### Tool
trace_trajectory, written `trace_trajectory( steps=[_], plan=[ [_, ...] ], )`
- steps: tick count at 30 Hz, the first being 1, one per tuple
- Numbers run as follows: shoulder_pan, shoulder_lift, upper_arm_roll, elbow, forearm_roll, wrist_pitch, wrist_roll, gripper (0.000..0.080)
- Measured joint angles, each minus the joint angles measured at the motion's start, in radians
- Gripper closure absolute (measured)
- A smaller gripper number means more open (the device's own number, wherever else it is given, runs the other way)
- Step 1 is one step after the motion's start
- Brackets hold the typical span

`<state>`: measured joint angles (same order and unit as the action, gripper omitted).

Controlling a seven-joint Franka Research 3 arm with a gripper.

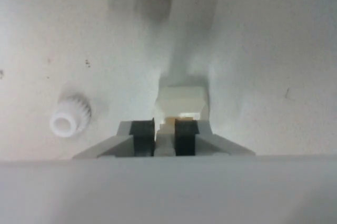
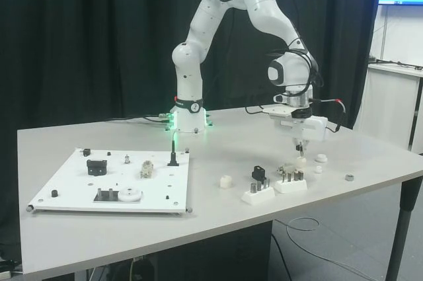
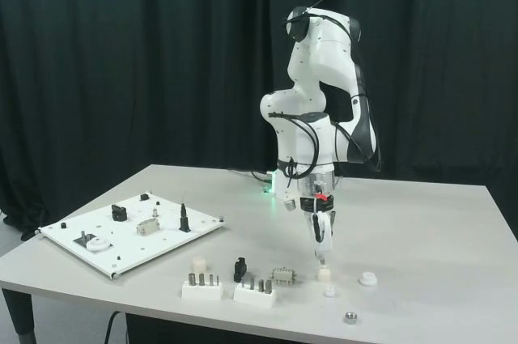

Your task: Insert Ethernet.

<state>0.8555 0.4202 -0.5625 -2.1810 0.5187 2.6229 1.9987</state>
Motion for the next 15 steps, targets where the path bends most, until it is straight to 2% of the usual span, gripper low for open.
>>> trace_trajectory(
  steps=[15],
  plan=[
    [0.0, -0.011, -0.011, 0.008, -0.019, -0.025, -0.003, 0.0728]
  ],
)
